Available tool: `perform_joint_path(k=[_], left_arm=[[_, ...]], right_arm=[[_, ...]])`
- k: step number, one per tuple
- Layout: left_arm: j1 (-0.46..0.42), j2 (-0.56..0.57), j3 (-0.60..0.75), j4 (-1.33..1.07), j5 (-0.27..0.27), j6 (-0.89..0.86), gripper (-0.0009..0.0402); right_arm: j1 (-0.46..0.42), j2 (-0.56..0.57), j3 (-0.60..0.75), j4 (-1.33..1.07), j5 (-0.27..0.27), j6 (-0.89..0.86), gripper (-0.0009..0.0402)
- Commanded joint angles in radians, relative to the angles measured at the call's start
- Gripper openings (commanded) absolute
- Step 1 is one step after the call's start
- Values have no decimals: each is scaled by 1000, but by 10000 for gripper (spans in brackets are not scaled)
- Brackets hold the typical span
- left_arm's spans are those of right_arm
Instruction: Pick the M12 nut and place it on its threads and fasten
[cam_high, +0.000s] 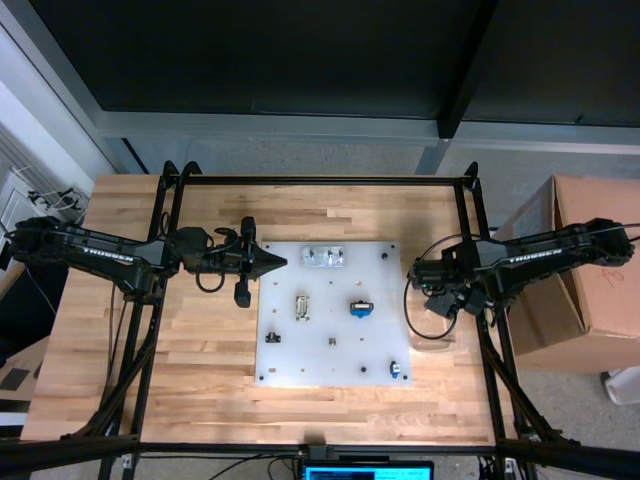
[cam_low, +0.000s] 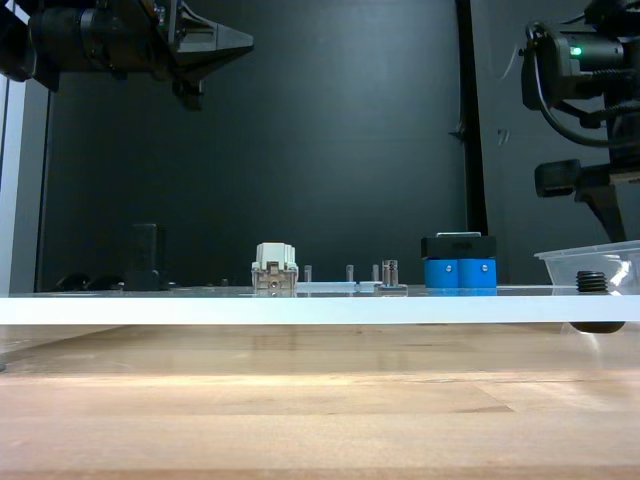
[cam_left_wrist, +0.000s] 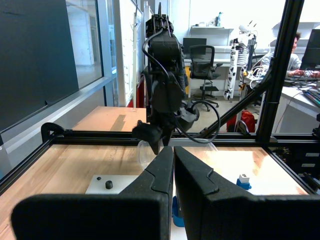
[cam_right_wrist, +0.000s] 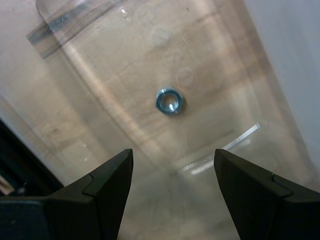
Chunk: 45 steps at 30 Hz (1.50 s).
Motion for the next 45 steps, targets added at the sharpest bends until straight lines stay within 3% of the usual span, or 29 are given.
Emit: perform_joint_path(k=[1,21,25,37,45], left_arm=[[0,0,0,0,0,0,0],[0,0,0,0,0,0,0],[0,0,0,0,0,0,0],[0,0,0,0,0,0,0],[0,0,0,0,0,0,0]], right_arm=[[21,25,-9,31,-2,1,221],[40,144,-76,199,-3,0,215],[41,151,-76,202,-3,-7,177],[45,156,-78,203,-3,-17,-4],[48,156,-78,200,-2,-16,1]])
